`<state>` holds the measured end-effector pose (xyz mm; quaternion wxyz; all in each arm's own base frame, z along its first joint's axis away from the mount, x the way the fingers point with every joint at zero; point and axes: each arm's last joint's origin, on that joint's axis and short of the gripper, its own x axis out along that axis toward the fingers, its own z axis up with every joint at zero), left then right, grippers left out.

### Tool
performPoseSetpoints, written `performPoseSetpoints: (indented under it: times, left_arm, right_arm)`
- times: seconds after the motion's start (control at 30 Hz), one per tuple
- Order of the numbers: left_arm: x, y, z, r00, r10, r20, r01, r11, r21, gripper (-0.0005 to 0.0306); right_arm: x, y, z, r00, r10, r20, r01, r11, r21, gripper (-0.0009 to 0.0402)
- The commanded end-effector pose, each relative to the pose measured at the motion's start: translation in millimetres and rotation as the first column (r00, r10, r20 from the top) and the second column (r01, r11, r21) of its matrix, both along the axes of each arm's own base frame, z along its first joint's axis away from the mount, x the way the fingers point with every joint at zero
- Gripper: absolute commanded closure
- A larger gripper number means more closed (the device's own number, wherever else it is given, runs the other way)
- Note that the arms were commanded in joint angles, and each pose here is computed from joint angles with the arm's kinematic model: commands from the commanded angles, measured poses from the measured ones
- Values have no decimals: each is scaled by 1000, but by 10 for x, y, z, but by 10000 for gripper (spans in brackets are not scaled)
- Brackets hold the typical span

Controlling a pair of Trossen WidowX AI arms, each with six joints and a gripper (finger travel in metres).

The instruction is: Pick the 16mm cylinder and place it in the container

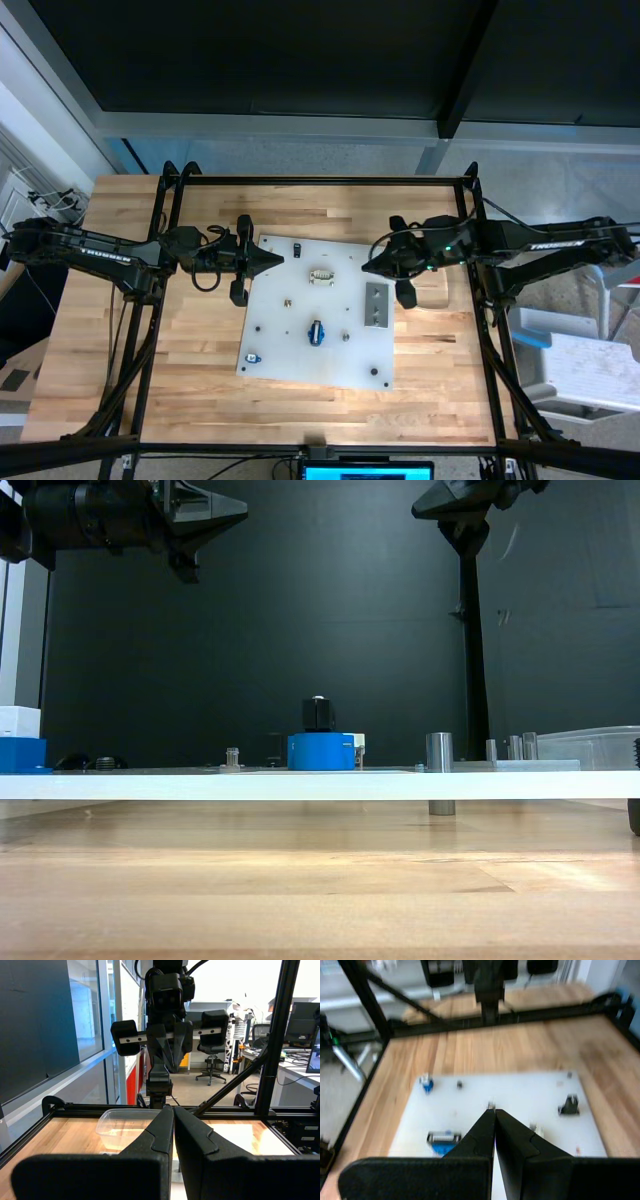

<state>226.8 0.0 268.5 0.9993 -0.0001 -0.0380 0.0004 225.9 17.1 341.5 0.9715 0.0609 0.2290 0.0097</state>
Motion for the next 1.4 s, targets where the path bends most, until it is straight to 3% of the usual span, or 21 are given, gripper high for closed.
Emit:
performPoseSetpoints:
  times: [0.03, 0.57, 0.97, 1.4]
  left_arm:
    - [1, 1, 1, 1000, 0, 0, 0, 1000, 0, 300]
    - [0, 0, 1, 1000, 0, 0, 0, 1000, 0, 300]
    - [0, 1, 1, 1000, 0, 0, 0, 1000, 0, 300]
    - [0, 0, 1, 1000, 0, 0, 0, 1000, 0, 300]
  right_arm:
    - [114, 33, 39, 994, 9, -110, -10, 1000, -9, 393]
    - [666, 209, 222, 881, 44, -472, -77, 996, -50, 393]
    - [876, 443, 7, 771, 88, -631, -165, 984, -65, 393]
    - [1042, 712, -310, 697, 110, -709, -227, 971, -73, 381]
